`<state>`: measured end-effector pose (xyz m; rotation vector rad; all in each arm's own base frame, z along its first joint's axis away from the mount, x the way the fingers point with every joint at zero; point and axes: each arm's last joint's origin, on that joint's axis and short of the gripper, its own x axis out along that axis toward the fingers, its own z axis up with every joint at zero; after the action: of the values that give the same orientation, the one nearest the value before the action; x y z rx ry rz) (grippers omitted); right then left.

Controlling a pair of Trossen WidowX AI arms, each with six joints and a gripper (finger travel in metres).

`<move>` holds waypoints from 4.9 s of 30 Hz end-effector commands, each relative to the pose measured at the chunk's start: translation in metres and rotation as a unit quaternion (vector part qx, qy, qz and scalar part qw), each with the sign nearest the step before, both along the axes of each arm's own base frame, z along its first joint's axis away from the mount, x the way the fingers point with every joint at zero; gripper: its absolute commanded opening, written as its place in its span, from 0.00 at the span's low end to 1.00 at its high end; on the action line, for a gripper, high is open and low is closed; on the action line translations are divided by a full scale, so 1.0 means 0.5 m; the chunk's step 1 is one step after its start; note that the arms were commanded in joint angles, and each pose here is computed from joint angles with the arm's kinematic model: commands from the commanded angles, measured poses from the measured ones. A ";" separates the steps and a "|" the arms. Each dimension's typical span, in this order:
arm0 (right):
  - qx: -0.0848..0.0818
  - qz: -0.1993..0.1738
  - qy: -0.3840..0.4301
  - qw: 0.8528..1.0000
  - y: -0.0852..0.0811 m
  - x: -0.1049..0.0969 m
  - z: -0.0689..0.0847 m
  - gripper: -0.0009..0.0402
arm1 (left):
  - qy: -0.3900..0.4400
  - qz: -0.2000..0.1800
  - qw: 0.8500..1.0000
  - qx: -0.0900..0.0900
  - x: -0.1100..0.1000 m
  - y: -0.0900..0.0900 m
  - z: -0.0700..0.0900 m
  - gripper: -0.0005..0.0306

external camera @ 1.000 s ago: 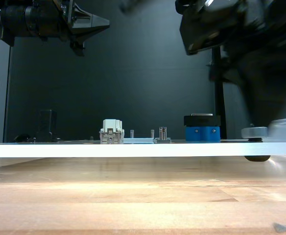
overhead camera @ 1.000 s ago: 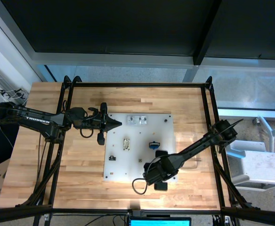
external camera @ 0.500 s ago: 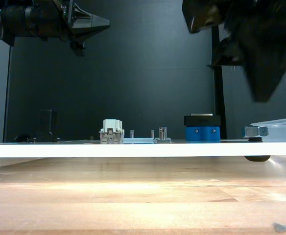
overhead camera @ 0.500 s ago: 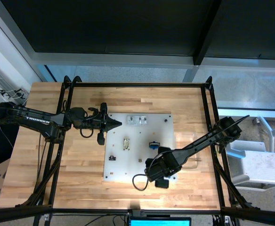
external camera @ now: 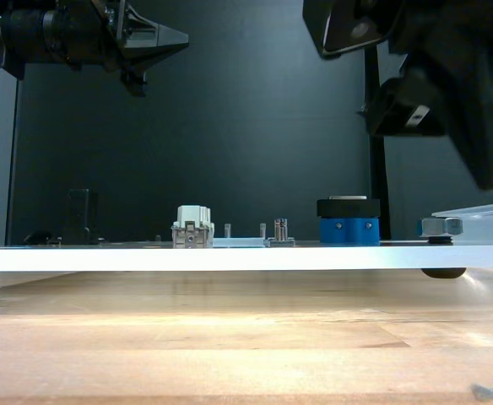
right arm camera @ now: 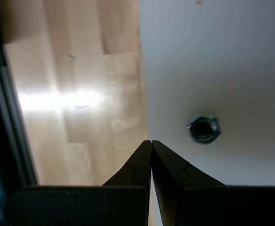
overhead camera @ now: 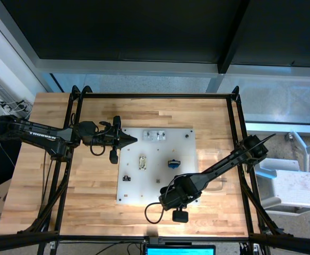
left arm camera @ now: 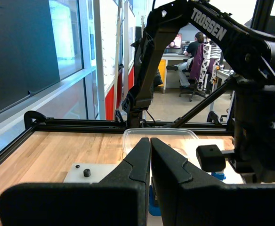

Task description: Unfasten the M12 fastener and place in the container

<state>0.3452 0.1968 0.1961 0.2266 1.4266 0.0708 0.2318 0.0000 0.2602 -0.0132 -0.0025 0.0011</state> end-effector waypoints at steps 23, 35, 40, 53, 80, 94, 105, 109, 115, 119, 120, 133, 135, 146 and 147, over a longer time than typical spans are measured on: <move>-0.056 -0.012 0.004 0.998 -0.011 -0.001 -0.019 0.02 | 0.000 0.000 1.000 0.000 0.000 0.000 0.000 0.02; -0.184 -0.041 -0.001 0.982 -0.043 -0.030 0.017 0.02 | 0.000 0.000 1.000 0.000 0.000 0.000 0.000 0.02; -0.157 -0.047 0.001 0.986 -0.042 -0.034 0.030 0.02 | 0.000 0.000 1.000 0.000 0.000 0.000 0.000 0.02; -0.009 -0.030 0.014 0.999 -0.014 -0.020 0.080 0.02 | 0.001 0.000 1.000 0.000 0.000 0.000 0.000 0.02; -0.071 -0.193 0.022 0.978 -0.009 0.014 0.027 0.61 | 0.001 0.000 1.000 0.000 0.000 0.000 0.000 0.02; -0.079 -0.194 0.047 0.977 -0.012 0.028 -0.025 0.62 | 0.001 0.000 1.000 0.000 0.000 0.000 -0.001 0.02; -0.079 -0.200 0.048 0.975 -0.016 0.031 -0.028 0.62 | 0.000 0.000 1.000 0.000 0.000 0.000 0.000 0.02; -0.077 -0.202 0.049 0.975 -0.016 0.031 -0.027 0.57 | 0.000 0.000 1.000 0.000 0.000 0.000 0.000 0.02; -0.068 -0.200 0.055 0.976 -0.015 0.031 -0.027 0.42 | 0.000 0.000 1.000 0.000 0.000 0.000 0.000 0.02; -0.067 -0.200 0.053 0.976 -0.015 0.032 -0.027 0.33 | 0.000 0.000 1.000 0.000 0.000 0.000 0.000 0.02; -0.067 -0.200 0.053 0.976 -0.015 0.032 -0.027 0.30 | 0.000 0.000 1.000 0.000 0.000 0.000 0.000 0.02; -0.064 -0.180 0.043 0.981 -0.013 0.035 -0.026 0.06 | 0.000 0.000 1.000 0.000 0.000 0.000 0.000 0.02; -0.066 -0.158 0.041 0.984 -0.013 0.035 -0.026 0.05 | 0.000 0.000 1.000 0.000 0.000 0.000 0.000 0.02; -0.098 0.137 0.012 0.986 -0.013 0.033 -0.022 0.02 | 0.000 0.000 1.000 0.000 0.000 0.000 0.000 0.02; -0.101 0.163 0.010 0.981 -0.013 0.033 -0.022 0.02 | 0.000 0.000 1.000 0.000 0.000 0.000 0.000 0.02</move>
<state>0.3620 0.1904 0.1841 -0.1256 1.4732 0.1390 0.2317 0.0000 0.2602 -0.0132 -0.0021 0.0007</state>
